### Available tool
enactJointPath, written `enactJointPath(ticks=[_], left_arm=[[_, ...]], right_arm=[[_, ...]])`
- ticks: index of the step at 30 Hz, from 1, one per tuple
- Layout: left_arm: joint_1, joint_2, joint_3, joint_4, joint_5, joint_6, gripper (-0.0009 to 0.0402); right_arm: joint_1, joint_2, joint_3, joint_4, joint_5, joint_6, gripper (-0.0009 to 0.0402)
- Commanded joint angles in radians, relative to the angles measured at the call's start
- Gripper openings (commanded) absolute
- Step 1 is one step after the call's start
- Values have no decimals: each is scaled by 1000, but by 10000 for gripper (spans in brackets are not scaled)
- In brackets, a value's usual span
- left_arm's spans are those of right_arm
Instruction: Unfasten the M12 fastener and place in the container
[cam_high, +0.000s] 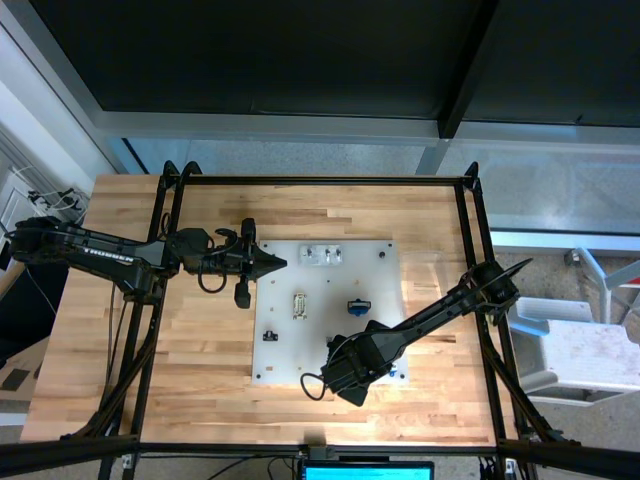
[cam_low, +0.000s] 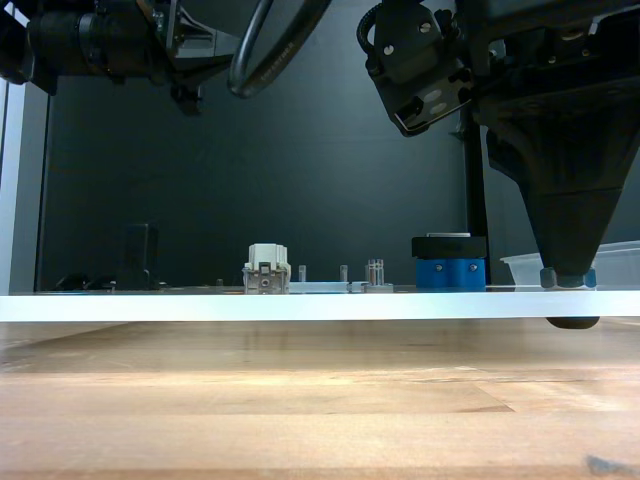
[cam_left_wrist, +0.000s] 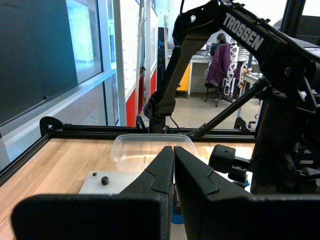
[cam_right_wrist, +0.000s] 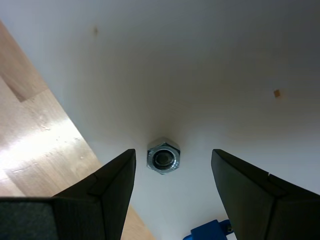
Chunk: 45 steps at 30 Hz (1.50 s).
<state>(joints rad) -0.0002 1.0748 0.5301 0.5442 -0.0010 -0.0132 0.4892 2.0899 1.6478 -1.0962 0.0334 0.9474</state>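
The silver M12 nut (cam_right_wrist: 163, 158) sits low on the white board (cam_right_wrist: 210, 75), its bore dark with the stud; no ribs show, so it appears to be on its stud. My right gripper (cam_right_wrist: 173, 154) hangs open straight above it, one finger on each side, not touching. In the high view the right gripper (cam_high: 350, 378) covers the nut at the board's near right. The clear container (cam_left_wrist: 150, 146) lies just off the board's right edge (cam_high: 425, 280) and looks empty. My left gripper (cam_high: 268, 263) is shut on nothing at the board's far left.
A blue block (cam_high: 358, 307) stands just beyond the right gripper, and a grey connector (cam_high: 299, 304) stands mid-board. A small black post (cam_left_wrist: 105, 180) marks the board's far right corner. The black frame rail (cam_high: 478, 260) runs along the table's right side.
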Motion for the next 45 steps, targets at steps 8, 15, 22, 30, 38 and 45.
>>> enactJointPath(ticks=[8, 15, 22, 30, 38, 45], left_arm=[[0, 0, 0, 0, 0, 0, 0], [0, 0, 0, 0, 0, 0, 0], [0, 0, 0, 0, 0, 0, 0], [0, 0, 0, 0, 0, 0, 0], [0, 0, 0, 0, 0, 0, 0], [0, 0, 0, 0, 0, 0, 0]], right_arm=[[-1, 0, -15, 18, 0, -17, 186], [-2, 0, -27, 41, 0, -22, 162], [-3, 0, -29, 47, 0, -33, 111], [-3, 0, -29, 49, 0, -40, 34], [-4, 0, -29, 49, -9, -51, 3], [-5, -1, -29, 49, -36, -155, 4]])
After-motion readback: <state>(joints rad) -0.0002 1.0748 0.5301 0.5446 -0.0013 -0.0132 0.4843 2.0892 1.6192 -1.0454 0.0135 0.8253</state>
